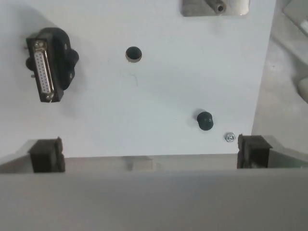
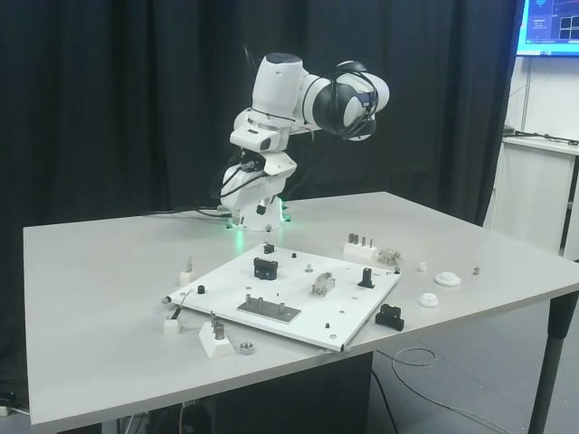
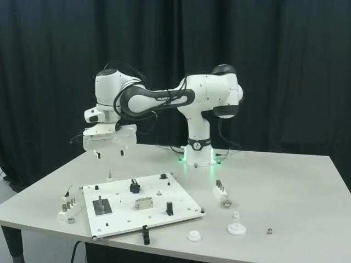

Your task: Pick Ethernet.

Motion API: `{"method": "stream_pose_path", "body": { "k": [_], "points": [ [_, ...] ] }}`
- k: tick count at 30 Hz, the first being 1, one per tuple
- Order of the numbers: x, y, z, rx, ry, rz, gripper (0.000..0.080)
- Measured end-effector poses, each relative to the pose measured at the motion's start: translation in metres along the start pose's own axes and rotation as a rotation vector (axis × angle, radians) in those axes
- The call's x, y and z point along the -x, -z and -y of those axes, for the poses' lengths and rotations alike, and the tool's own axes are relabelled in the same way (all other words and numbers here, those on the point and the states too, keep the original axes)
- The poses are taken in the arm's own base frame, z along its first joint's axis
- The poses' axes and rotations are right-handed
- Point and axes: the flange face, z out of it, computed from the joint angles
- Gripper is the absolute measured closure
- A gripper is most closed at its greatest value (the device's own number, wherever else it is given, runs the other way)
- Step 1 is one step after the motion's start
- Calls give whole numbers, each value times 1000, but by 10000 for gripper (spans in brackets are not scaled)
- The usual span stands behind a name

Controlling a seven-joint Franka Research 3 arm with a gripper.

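Zero progress, wrist view: the claw (image 1: 149, 153) is spread wide with nothing between its black fingertips (image 1: 45, 154), so you have no grasp yet.
Under the claw, wrist view: a white flat board (image 1: 192, 72) carries a black multi-pin plug with a grey metal face (image 1: 45, 72), two black round caps (image 1: 133, 53) and a small grey nut (image 1: 230, 137). None of these reads as the Ethernet part.
Task's thing, first room view: you cannot pick it out for certain. By my judgement it is one of the small black pieces on or beside the white flat board (image 2: 298, 298), such as the black block (image 2: 390, 316) lying just off the board's edge on the grey table (image 2: 90, 271).
Clutter, first room view: small white holders (image 2: 216, 340) and white discs (image 2: 447, 279) lie around the board, but none stands between the arm and the board.
Height, second room view: the claw (image 3: 109, 153) hangs well above the table (image 3: 285, 186), near the far corner of the board (image 3: 120, 216).
Left to do: locating, descent, closing and lifting all remain.
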Motion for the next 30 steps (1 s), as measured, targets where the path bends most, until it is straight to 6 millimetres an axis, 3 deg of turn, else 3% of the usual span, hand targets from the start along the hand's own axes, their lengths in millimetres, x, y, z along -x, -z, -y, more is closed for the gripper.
{"method": "stream_pose_path", "body": {
  "k": [30],
  "points": [
    [-3, 0, 4, 4, 1, 4, 3]
  ]
}}
